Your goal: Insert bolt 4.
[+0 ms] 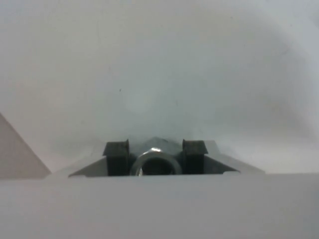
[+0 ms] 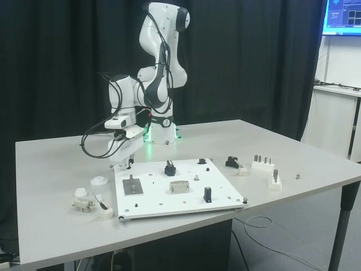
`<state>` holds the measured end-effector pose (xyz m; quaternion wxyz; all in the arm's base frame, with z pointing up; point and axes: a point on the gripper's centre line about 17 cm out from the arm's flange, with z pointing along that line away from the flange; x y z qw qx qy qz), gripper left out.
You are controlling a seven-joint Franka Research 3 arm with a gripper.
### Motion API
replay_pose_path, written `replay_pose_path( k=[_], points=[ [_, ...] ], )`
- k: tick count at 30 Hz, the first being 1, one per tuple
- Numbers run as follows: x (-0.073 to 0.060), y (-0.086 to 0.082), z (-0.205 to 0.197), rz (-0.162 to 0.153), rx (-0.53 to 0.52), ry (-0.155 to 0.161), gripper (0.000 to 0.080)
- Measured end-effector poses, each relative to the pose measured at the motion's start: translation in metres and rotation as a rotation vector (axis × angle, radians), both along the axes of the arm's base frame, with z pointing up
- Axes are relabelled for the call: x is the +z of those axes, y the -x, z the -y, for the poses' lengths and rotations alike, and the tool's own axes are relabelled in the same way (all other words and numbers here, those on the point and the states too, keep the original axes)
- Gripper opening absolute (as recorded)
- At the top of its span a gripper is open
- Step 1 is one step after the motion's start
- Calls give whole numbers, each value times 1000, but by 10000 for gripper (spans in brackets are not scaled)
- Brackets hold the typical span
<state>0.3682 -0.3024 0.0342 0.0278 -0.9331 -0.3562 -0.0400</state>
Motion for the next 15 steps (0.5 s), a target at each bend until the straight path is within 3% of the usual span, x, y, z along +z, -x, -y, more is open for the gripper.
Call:
replay_pose_path(
  k=[8,15],
  points=[
    [0,0,0,2,-10,-2,225],
    [0,0,0,11,-123,-19,225]
  ],
)
